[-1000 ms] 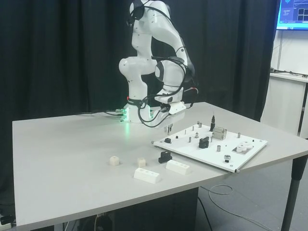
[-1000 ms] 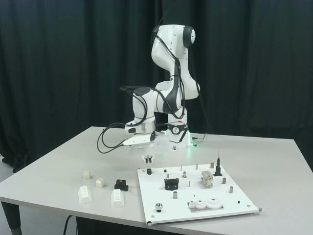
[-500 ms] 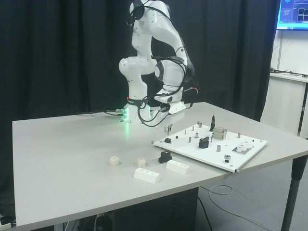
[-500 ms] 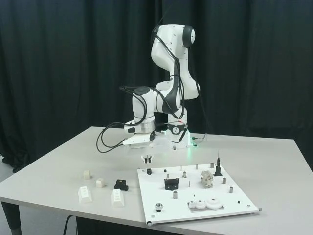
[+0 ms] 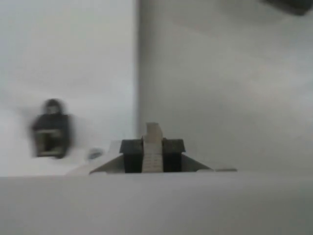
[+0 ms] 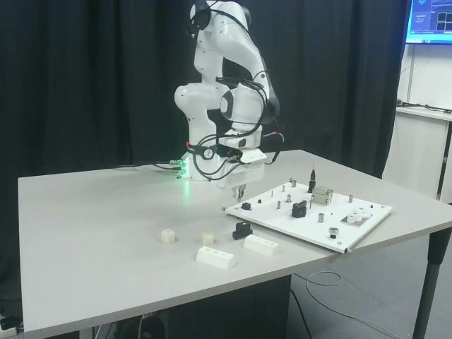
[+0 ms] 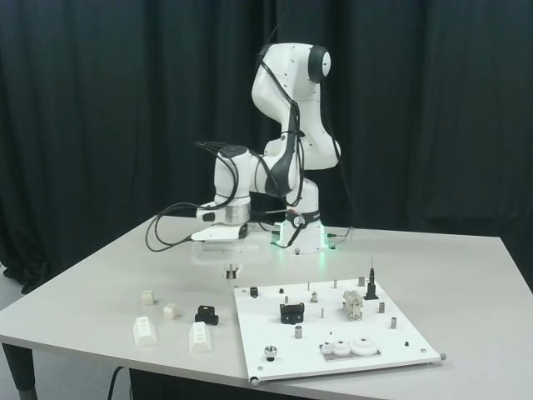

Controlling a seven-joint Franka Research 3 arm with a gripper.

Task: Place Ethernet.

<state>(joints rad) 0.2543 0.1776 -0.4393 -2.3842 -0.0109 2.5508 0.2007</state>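
While the gripper [image 7: 231, 271] hovers beside the white board's [image 7: 333, 333] corner, you see its fingers pressed together, holding nothing.

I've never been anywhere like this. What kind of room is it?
Probably a robotics lab or test cell: a white robot arm bolted to a grey table, black curtains around it, and a white board of small practice parts.

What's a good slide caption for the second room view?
White arm holds its claw above the grey table, just off the white board's corner.
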